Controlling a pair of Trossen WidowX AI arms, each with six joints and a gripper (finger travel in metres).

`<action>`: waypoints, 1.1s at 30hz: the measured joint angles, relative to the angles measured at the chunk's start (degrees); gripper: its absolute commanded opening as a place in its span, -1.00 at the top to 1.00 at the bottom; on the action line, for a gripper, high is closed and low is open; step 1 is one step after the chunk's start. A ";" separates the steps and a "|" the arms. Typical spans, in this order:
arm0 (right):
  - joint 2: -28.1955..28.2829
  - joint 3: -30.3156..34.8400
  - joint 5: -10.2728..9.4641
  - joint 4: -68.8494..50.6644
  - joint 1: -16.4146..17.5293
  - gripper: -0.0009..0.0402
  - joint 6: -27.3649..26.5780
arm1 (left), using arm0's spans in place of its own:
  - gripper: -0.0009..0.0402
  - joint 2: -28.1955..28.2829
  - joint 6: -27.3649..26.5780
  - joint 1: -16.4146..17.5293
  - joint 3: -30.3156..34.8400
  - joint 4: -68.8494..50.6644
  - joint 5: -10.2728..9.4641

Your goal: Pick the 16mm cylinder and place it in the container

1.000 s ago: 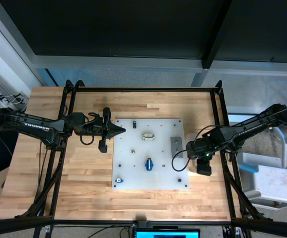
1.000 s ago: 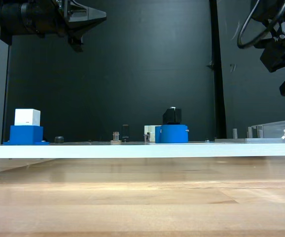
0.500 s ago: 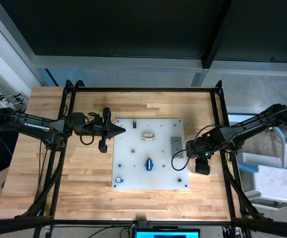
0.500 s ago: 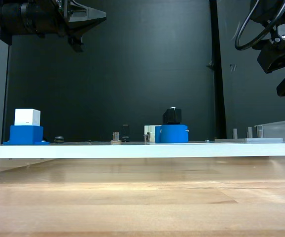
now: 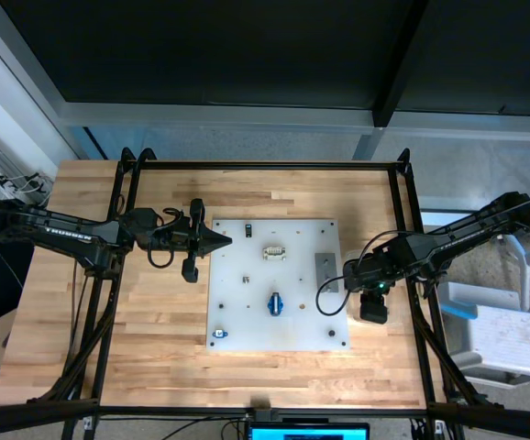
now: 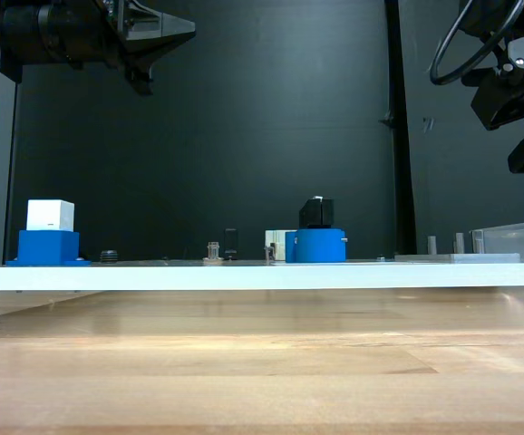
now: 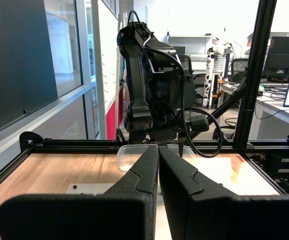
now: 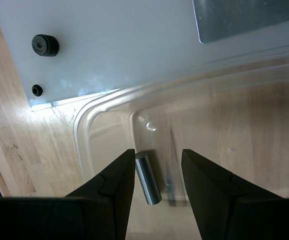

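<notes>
Wooden table (image 5: pixel 155 348) is carrying the board (image 5: pixel 247 312). At its 3 o'clock your right gripper (image 8: pixel 158 152) is hovering, fingers spread, over the 16mm cylinder (image 8: pixel 148 179) lying inside the container (image 8: pixel 84 130). Your left gripper (image 7: pixel 158 150) is hanging pinched together at 10 o'clock.

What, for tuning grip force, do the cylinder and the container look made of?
The cylinder: likely metal, smooth grey with a bright sheen streak. The container: probably clear plastic; wood grain shows through and the rim glints. The right hand is open above both; the left hand is shut, raised at the left edge of the board.
</notes>
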 measured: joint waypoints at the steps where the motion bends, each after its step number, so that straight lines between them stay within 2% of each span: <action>1: 0.00 0.22 0.00 -0.17 0.00 0.33 0.00 | 0.96 0.00 0.00 0.00 0.00 0.00 0.00; 19: 0.04 7.39 0.55 -10.05 0.00 0.33 -1.53 | 0.96 0.00 0.00 0.00 0.00 0.02 -0.02; 33: 0.04 7.85 0.55 -10.19 0.00 0.33 -2.05 | 0.96 0.00 0.00 0.00 0.00 0.00 0.00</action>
